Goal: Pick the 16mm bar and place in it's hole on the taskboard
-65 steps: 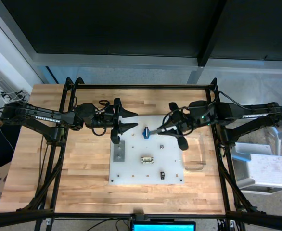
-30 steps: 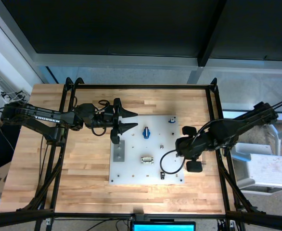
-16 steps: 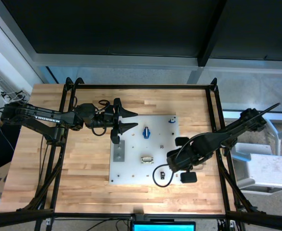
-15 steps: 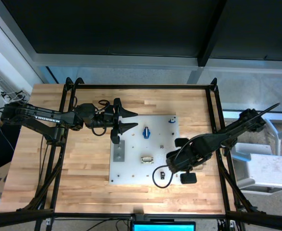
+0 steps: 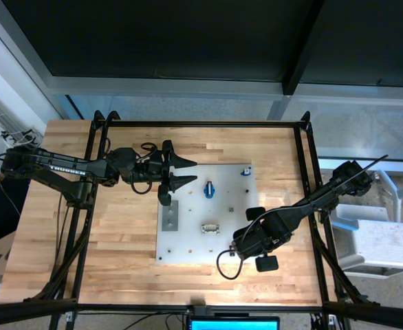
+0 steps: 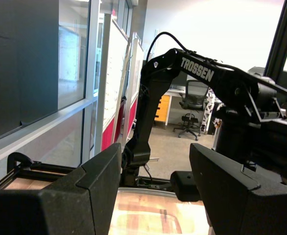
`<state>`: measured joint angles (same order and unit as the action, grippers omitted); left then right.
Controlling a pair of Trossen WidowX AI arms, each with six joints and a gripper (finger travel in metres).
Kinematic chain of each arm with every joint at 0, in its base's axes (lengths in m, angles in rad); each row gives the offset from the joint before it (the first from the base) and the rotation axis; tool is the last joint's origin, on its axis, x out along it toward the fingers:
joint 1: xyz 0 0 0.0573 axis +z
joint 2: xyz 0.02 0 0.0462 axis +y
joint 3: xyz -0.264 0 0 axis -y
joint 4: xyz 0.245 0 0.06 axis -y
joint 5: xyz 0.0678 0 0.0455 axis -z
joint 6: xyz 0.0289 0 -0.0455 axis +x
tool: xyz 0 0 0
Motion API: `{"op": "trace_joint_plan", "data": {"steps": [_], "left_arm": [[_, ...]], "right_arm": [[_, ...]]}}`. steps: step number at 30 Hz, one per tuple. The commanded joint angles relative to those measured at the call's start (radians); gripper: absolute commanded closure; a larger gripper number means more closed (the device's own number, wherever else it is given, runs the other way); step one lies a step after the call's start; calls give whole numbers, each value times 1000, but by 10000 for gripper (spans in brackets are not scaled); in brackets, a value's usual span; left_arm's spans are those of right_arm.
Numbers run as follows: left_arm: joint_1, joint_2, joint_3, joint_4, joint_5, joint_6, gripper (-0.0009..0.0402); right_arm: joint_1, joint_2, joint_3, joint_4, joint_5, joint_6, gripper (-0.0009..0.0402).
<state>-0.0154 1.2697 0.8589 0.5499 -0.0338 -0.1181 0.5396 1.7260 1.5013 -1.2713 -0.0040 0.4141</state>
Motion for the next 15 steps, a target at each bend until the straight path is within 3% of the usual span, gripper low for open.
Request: {"op": "trace_joint_plan", "data": {"steps": [1,6,15], "left_arm": [[0,0,0,0,0,0,202],[0,0,0,0,0,0,202],[0,0,0,0,0,0,202]], "right_arm": [[2,0,-21,14,2,0,389],[3,0,-69,50,-24,-3,389],[9,28,-87,67,-23,-4,389]]}}
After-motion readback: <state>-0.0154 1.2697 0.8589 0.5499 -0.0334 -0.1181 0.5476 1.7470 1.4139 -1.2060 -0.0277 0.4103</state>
